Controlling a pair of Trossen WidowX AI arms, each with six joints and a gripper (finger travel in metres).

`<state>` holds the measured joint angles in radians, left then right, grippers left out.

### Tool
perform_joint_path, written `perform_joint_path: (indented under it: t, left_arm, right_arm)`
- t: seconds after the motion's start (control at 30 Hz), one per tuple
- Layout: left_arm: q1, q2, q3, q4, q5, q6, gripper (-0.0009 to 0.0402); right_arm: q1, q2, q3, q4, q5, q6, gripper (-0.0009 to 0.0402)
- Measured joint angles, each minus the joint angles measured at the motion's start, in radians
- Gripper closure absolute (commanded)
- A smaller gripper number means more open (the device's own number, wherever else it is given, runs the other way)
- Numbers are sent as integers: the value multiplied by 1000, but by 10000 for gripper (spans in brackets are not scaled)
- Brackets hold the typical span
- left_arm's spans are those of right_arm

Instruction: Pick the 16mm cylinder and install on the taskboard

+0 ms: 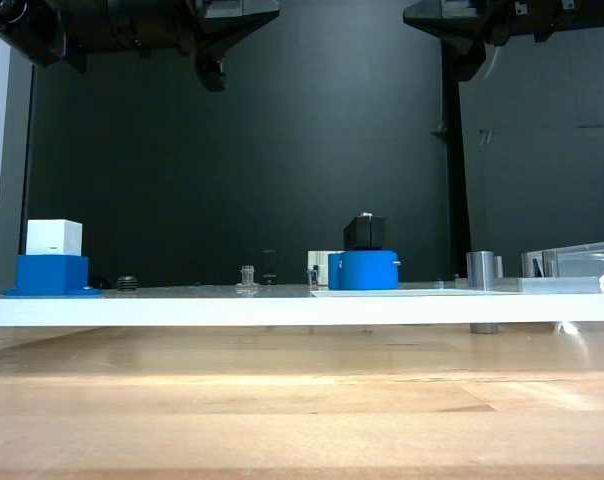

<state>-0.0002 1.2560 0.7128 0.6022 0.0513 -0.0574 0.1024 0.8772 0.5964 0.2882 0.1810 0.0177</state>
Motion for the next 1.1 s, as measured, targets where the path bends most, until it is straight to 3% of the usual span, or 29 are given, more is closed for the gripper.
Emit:
perform_joint_path:
  t: [0.07, 0.17, 0.2, 0.47, 1.1]
  left_arm:
    - [0, 0, 0, 0, 0, 0, 393]
    - [0, 0, 0, 0, 0, 0, 393]
    - [0, 0, 0, 0, 0, 0, 393]
    - [0, 0, 0, 0, 0, 0, 393]
    - [0, 0, 0, 0, 0, 0, 393]
  right_arm:
    - [0, 0, 0, 0, -32, 0, 393]
    - [-1, 0, 0, 2, -115, 0, 393]
    - [-1, 0, 0, 2, -126, -1, 393]
    - [-2, 0, 0, 2, -91, -1, 393]
    - [-2, 0, 0, 0, -87, -1, 393]
